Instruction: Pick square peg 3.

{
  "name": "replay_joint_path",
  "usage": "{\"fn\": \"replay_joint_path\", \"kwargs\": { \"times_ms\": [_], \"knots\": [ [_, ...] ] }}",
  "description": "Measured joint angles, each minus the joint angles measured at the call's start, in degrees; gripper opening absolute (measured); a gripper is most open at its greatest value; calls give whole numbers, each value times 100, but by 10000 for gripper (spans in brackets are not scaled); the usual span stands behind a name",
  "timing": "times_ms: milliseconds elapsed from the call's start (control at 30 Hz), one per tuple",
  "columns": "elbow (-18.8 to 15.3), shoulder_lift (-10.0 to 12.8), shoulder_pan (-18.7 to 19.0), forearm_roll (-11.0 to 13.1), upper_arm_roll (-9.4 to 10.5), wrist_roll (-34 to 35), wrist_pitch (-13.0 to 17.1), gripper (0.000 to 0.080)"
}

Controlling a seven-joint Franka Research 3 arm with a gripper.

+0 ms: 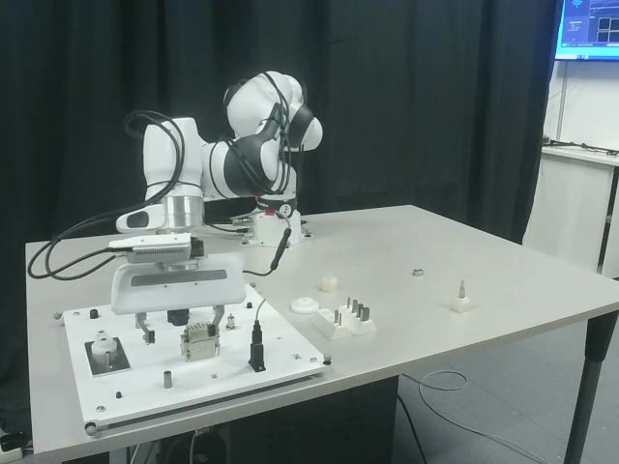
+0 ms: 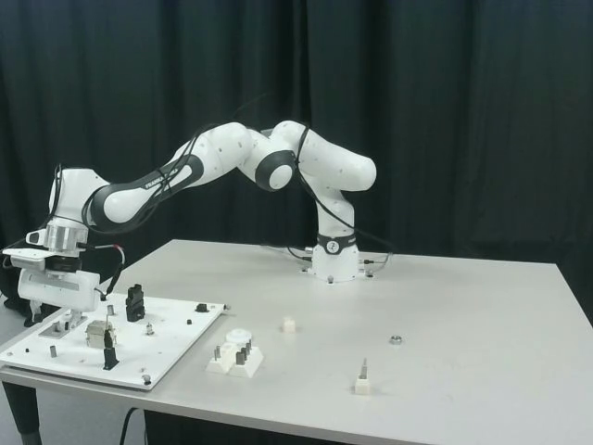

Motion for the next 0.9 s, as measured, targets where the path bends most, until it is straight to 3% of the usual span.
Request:
{"fn": "replay_joint_path", "kwargs": {
  "times_ms": [333,533,900],
  "knots": [
    [5,-2,80,-79,-77,6,-75,800],
    [53,-5,116,-106,-80,-75,-267,800],
    [138,-187,375,-107,-191,-9,-1000,800]
  ]
}}
